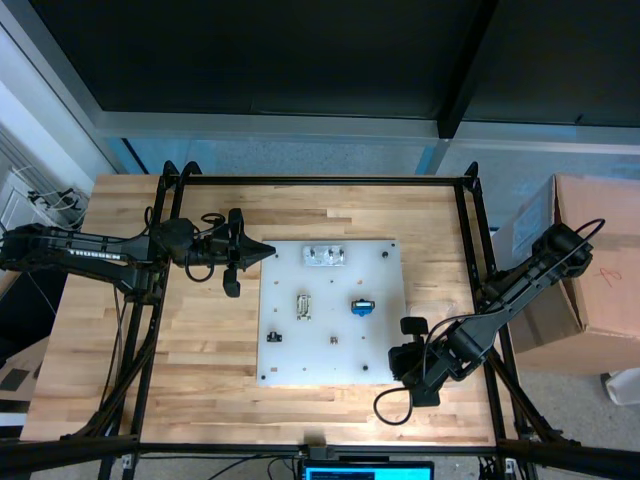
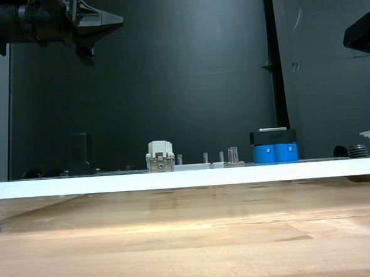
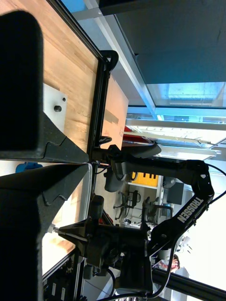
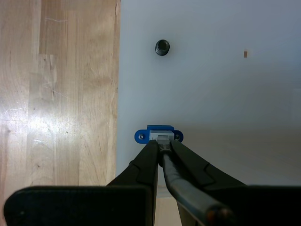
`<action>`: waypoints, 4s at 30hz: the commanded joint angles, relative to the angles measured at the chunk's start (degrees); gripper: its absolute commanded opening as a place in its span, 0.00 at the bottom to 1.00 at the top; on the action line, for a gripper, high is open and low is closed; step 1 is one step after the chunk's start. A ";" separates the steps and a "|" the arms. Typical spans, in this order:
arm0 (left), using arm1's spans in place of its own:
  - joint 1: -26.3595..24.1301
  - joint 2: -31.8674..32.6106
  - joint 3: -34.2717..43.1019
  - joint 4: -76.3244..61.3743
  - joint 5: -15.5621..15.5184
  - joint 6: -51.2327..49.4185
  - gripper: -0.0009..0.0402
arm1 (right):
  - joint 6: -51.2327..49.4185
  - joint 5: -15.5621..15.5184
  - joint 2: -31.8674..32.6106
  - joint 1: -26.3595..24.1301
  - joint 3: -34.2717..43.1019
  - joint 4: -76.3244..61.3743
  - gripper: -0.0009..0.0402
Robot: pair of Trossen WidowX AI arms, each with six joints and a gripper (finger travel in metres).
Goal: Pick the RJ45 connector and install on the taskboard
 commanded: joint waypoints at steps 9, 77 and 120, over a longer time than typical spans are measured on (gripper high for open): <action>0.02 0.02 0.00 0.02 0.00 0.02 0.02 | -0.04 -0.09 -0.02 0.04 -0.09 0.02 0.02; 0.02 0.02 0.00 0.02 0.00 0.02 0.02 | 0.20 -0.02 -0.02 0.39 -0.24 0.55 0.02; 0.02 0.02 0.00 0.02 0.00 0.02 0.02 | 1.46 -0.33 -0.59 0.57 1.20 -0.70 0.32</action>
